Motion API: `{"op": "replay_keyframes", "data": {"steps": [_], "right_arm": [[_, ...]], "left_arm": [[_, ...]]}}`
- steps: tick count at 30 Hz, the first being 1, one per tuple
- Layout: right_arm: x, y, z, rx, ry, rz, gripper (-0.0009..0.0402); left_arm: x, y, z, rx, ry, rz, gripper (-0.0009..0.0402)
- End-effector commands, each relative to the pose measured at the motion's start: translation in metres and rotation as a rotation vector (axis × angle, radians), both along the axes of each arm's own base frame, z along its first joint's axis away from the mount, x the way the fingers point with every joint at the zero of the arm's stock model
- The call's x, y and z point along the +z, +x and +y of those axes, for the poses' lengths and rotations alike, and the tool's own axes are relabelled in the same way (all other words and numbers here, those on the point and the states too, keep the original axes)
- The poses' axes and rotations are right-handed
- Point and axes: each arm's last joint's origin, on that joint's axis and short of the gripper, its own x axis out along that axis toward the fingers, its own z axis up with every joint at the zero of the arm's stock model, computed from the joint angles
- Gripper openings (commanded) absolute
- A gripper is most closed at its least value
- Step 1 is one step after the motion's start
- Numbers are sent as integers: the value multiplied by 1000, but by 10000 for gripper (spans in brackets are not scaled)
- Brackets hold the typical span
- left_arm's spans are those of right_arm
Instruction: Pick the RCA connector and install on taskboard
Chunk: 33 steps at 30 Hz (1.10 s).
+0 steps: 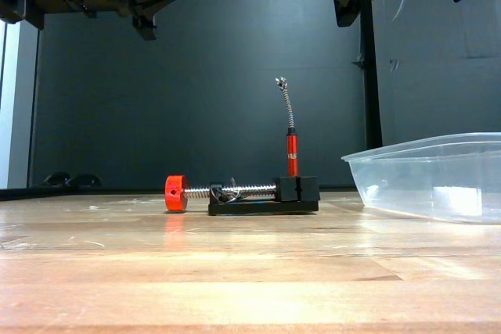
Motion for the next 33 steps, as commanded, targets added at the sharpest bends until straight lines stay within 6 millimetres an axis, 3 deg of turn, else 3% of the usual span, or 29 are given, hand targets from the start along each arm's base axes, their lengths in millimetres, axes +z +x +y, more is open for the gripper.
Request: {"op": "replay_keyframes", "data": {"steps": [1, 33], "right_arm": [[0, 0, 0, 1, 0, 0, 0], [-2, 0, 0, -7, -17, -7, 0]], "left_arm": [[0, 0, 0, 0, 0, 0, 0], [0, 0, 0, 0, 0, 0, 0]]}}
